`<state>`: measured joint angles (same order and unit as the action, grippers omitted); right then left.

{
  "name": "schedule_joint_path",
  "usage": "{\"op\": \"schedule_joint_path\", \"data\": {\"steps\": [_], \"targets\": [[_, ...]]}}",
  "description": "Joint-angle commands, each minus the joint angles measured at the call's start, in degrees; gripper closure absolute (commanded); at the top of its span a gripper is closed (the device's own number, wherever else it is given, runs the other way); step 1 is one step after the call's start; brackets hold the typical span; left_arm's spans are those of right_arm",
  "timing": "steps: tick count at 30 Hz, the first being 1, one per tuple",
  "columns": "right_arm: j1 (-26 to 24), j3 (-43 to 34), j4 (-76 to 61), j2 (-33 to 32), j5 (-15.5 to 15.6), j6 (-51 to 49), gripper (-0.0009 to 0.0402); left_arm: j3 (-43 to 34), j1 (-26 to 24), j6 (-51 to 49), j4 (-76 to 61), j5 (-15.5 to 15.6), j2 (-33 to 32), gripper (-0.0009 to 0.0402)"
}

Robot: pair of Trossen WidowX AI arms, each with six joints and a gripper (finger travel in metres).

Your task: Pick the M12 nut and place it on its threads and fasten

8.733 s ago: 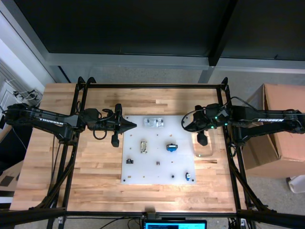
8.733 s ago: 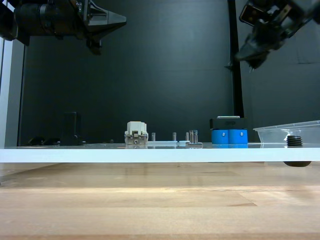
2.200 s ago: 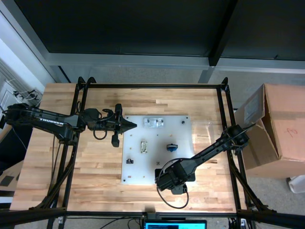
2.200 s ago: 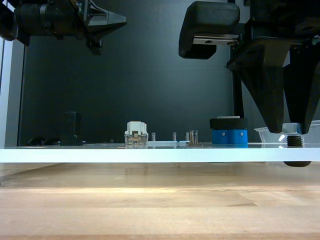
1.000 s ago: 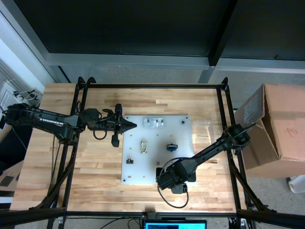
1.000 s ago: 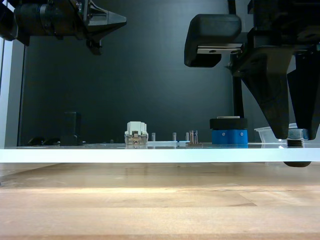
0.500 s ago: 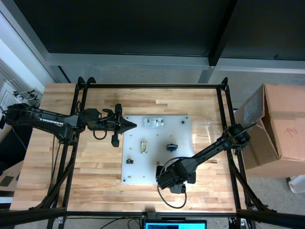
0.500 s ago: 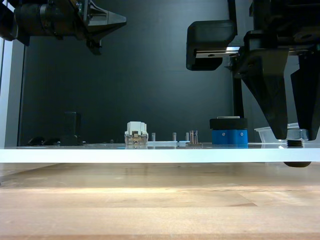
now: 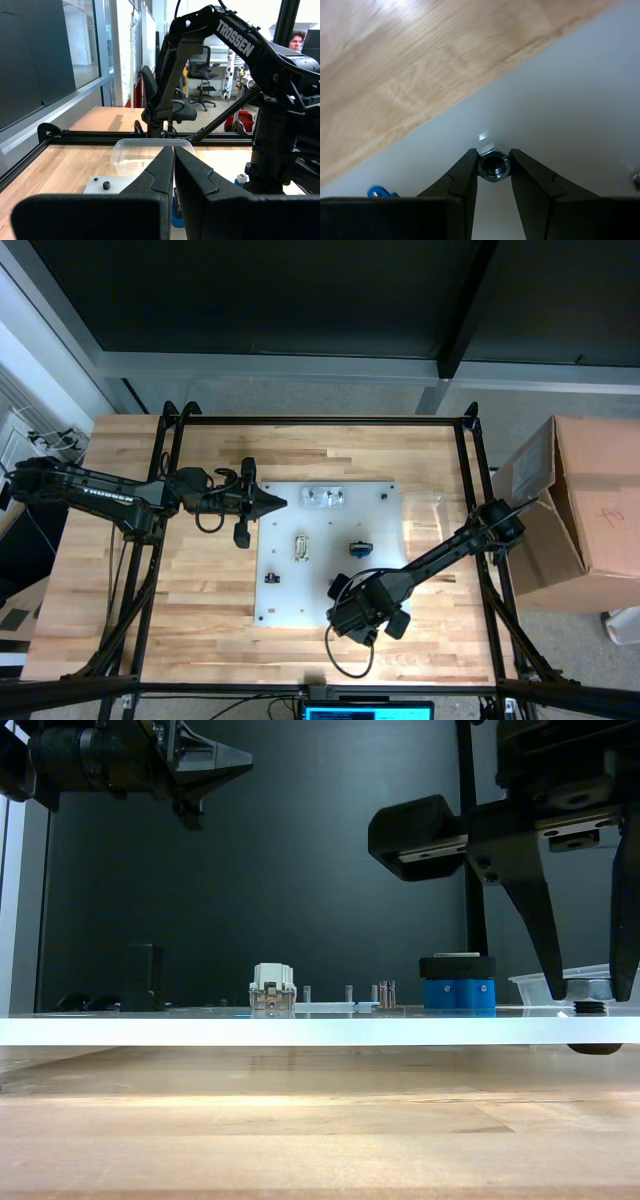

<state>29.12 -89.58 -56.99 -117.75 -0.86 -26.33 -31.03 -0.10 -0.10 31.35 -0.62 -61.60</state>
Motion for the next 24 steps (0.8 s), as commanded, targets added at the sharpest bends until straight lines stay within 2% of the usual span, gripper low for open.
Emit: {"op": "schedule_joint_path", "data": {"steps": [1,12,20,24], "targets": [[0.0,0.0,0.3,-0.1,-0.2,5.2,0.0377,0.0,0.0,0.0,0.0,0.0,0.0,0.0393],[-0.2,0.0,1.1,-0.1,-0.2,23.5,0.0377,0.0,0.0,0.0,0.0,0.0,0.0,0.0393],[-0.3,0.0,1.1,-0.1,-0.2,44.6,0.0378,0.0,0.0,0.0,0.0,0.0,0.0,0.0393],[-0.4,0.0,0.9,-0.1,-0.3,59.3,0.0378,0.0,0.0,0.0,0.0,0.0,0.0,0.0393]]}}
